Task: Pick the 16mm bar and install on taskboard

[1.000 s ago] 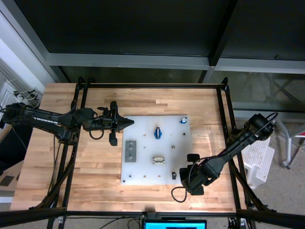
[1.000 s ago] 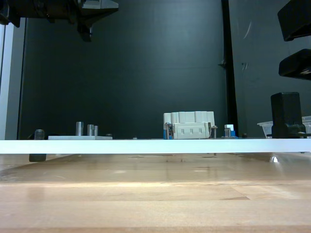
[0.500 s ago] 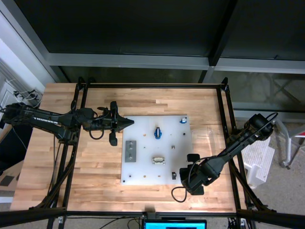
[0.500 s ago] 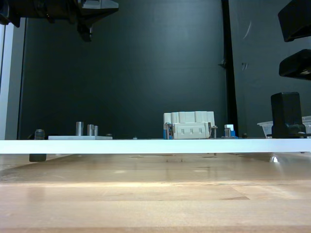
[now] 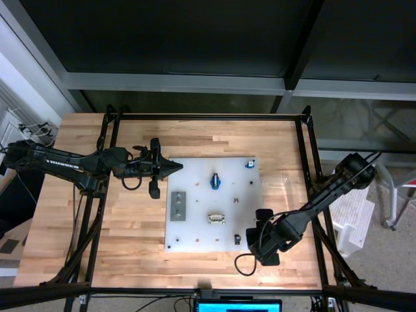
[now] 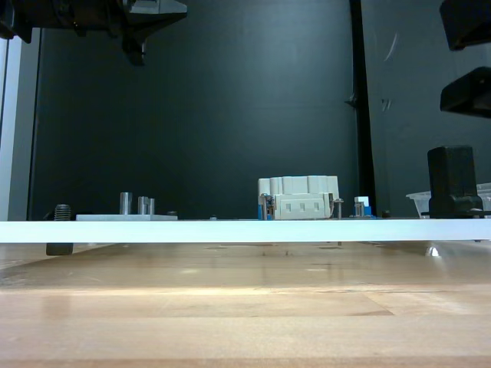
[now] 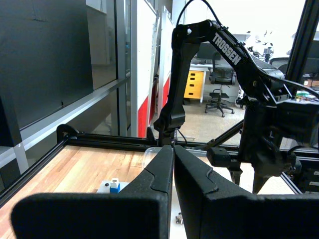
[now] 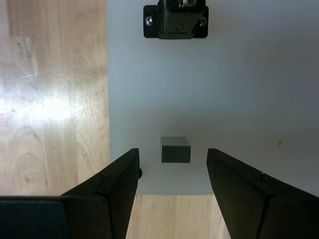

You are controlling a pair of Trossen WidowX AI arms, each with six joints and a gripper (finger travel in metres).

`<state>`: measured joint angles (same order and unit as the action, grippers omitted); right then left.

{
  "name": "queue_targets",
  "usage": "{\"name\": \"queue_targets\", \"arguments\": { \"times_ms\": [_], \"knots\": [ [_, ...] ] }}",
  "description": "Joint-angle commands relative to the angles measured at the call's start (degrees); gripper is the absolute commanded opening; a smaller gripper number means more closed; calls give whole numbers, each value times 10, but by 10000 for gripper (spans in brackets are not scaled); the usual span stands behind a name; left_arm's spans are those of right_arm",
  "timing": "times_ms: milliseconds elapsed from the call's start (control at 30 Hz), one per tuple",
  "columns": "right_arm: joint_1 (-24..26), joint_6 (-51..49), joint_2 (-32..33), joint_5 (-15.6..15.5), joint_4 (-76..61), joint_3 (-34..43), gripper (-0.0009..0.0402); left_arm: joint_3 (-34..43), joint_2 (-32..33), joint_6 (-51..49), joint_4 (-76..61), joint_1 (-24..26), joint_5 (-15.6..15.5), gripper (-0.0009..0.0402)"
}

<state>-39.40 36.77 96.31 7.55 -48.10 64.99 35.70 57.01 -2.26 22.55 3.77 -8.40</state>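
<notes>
Right hand (image 5: 257,229) hovers over the white board (image 5: 195,195) at its five o'clock corner, released, jaws spread wide with nothing gripped. Between them I see the small grey bar (image 8: 175,149) resting on the board near its edge, untouched. Whether it's loose or seated, I cannot tell. I'd call this the line-up for the pick. The next move calls for a straight descent, bar centred, then a squeeze. Left hand (image 5: 174,169) hangs high at the board's ten o'clock, clenched on nothing.
</notes>
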Motion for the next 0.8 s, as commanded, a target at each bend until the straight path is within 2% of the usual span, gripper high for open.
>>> {"name": "queue_targets", "arguments": {
  "times_ms": [33,400,800],
  "knots": [
    [-1,-2,-18,-1,-10,1,203,0,0,0,0,0,0,1],
    [-1,-13,-74,-1,-50,1,204,0,0,0,0,0,0,1],
    [-1,-12,-80,-1,-53,1,203,0,0,0,0,0,0,1]
  ]
}}
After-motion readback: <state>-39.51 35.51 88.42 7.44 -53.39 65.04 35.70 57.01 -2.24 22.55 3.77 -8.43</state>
